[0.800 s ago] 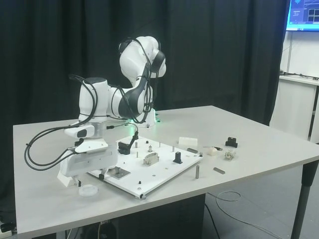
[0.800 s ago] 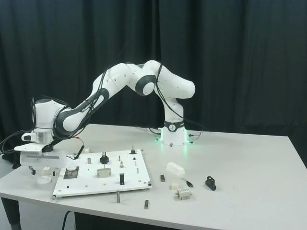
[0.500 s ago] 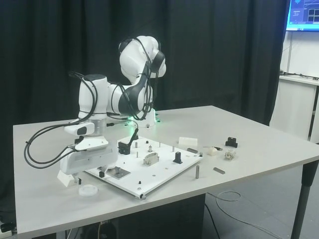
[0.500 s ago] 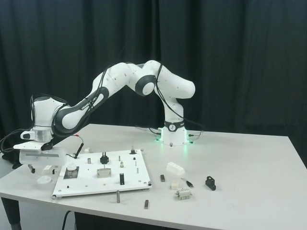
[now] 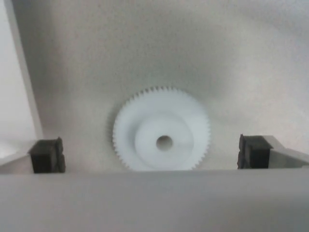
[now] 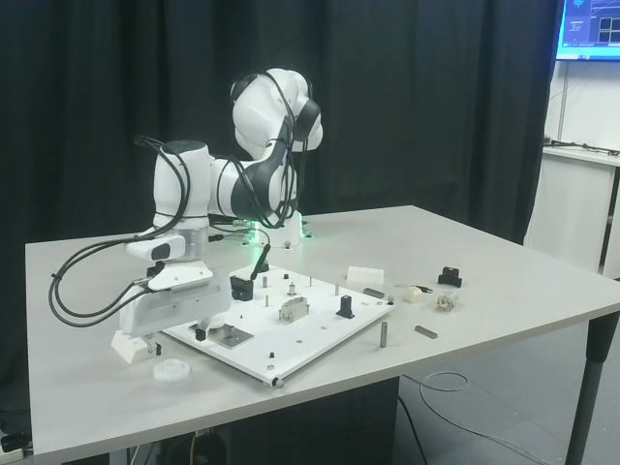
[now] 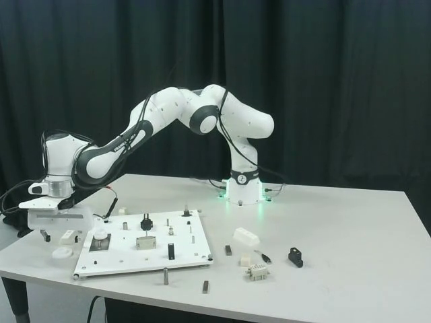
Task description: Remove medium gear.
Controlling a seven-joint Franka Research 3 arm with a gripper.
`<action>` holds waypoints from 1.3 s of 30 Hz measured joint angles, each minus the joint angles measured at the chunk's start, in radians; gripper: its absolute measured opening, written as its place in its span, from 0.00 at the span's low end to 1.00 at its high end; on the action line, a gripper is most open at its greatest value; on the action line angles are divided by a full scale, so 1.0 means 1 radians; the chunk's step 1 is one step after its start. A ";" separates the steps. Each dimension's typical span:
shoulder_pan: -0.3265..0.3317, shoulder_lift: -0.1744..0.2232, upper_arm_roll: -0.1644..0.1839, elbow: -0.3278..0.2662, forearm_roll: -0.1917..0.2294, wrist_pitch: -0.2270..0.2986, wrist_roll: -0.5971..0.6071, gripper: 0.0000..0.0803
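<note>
The gripper (image 5: 149, 153) is wide open and holds nothing, and the white gear (image 5: 161, 136) lies flat on the grey table (image 5: 145, 48) right below it, between the two fingertips (image 5: 47, 155) but touching neither. Since the gear is off the white board (image 6: 291, 334) and just beside its edge, I judge the removal is practically done, and the next move asks only for lifting the arm straight away without touching the gear. The wrist view shows the teeth and the centre hole, while the room views show only a small disc (image 7: 62, 253) under the gripper.
</note>
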 joint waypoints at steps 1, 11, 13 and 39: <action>0.000 -0.001 0.000 0.001 0.000 -0.007 0.000 1.00; 0.005 -0.025 -0.014 0.012 0.000 -0.117 -0.006 1.00; 0.006 -0.030 -0.017 0.012 0.000 -0.142 -0.009 1.00; 0.038 -0.099 -0.045 -0.080 0.005 -0.316 -0.093 1.00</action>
